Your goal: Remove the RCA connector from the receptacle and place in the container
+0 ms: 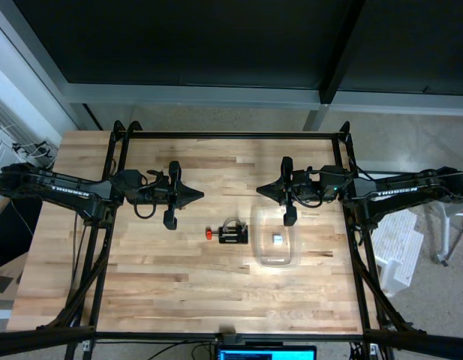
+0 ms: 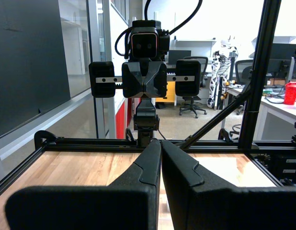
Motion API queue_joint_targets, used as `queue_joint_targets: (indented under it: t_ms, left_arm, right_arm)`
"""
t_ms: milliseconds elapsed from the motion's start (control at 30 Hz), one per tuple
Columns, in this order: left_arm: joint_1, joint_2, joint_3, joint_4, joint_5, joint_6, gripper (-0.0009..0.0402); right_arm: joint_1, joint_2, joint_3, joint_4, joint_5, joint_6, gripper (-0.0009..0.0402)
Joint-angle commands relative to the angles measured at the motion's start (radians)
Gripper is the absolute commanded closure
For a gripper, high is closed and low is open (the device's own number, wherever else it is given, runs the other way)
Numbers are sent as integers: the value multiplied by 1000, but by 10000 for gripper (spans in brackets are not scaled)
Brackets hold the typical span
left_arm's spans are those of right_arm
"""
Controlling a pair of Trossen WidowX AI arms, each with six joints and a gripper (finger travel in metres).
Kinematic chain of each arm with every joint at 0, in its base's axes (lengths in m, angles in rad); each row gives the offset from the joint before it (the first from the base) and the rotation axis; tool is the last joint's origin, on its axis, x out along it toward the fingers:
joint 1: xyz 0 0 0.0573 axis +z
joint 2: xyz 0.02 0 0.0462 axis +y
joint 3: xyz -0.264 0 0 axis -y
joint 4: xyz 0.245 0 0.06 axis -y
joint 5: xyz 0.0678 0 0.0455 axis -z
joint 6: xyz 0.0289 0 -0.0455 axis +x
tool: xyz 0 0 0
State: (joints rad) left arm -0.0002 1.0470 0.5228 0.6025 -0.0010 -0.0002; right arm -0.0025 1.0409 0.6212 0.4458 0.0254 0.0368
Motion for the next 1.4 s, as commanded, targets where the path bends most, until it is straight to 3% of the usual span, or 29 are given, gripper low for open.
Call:
queue_joint_targets:
  t_ms: [33,667,1000,1133,1400]
  left_arm:
    - [0,0,0,0,0,0,393]
    - [0,0,0,0,0,0,393]
    - [0,0,0,0,0,0,393]
    - [0,0,0,0,0,0,393]
    - [0,0,0,0,0,0,393]
  right_arm:
    - [1,0,0,0,0,0,393]
    - [1,0,22,-23,-4,32,393]
    - [5,42,256,-548,-5,33,393]
    - [8,95,345,-735,-27,27,393]
    - [32,214,502,-1016,-26,22,393]
